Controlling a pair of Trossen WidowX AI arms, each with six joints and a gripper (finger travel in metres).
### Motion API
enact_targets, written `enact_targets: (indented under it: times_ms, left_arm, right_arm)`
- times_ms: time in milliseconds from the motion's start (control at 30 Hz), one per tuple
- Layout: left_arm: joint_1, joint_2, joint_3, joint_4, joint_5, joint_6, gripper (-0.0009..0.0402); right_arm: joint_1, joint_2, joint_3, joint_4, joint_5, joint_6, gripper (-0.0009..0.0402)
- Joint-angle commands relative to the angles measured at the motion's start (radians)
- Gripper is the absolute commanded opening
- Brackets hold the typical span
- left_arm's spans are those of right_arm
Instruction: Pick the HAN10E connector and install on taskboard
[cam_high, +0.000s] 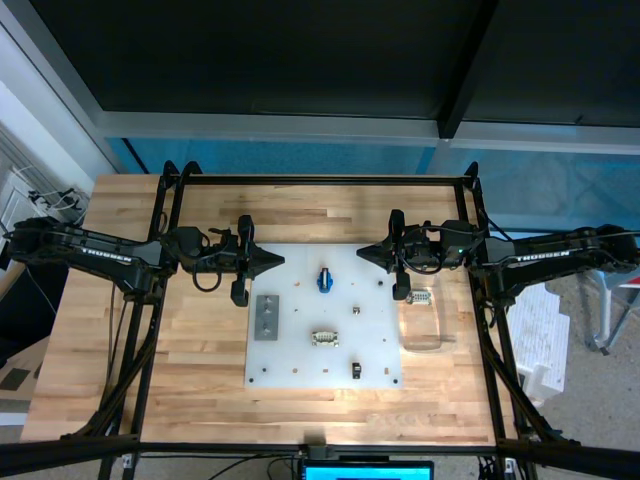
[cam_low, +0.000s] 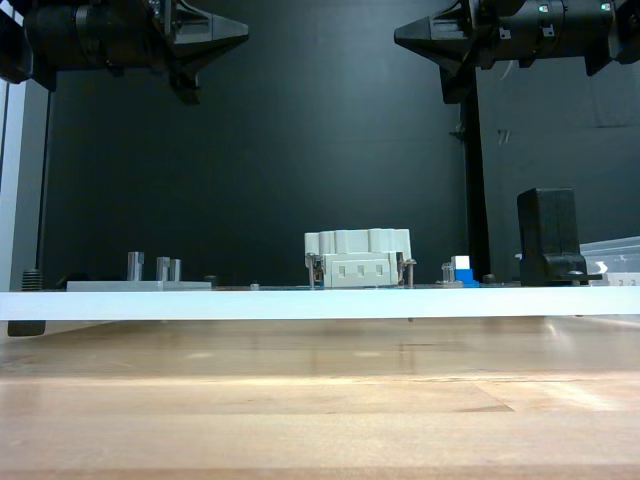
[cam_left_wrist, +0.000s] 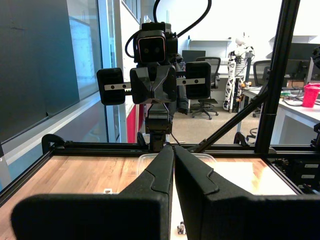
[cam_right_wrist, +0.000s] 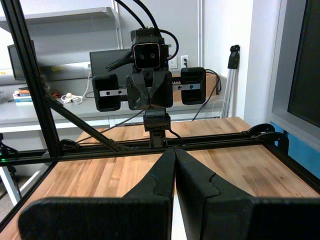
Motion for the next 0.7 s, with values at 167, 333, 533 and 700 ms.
enact_targets:
  times_ms: [167, 333, 533, 700]
  left_arm:
    - [0.000, 0.000, 0.000, 0.000, 0.000, 0.000, 0.0001]
    - [0.000, 0.000, 0.000, 0.000, 0.000, 0.000, 0.0001]
    - [0.000, 0.000, 0.000, 0.000, 0.000, 0.000, 0.0001]
    - [0.001, 0.000, 0.000, 0.000, 0.000, 0.000, 0.0001]
  right_arm:
    - [0.001, 0.000, 0.000, 0.000, 0.000, 0.001, 0.0000]
    - [0.001, 0.000, 0.000, 0.000, 0.000, 0.001, 0.0000]
    - [0.000, -0.003, 0.001, -0.001, 0.000, 0.019, 0.0000]
    - [0.000, -0.012, 0.030, -0.121, 0.002, 0.018, 0.0000]
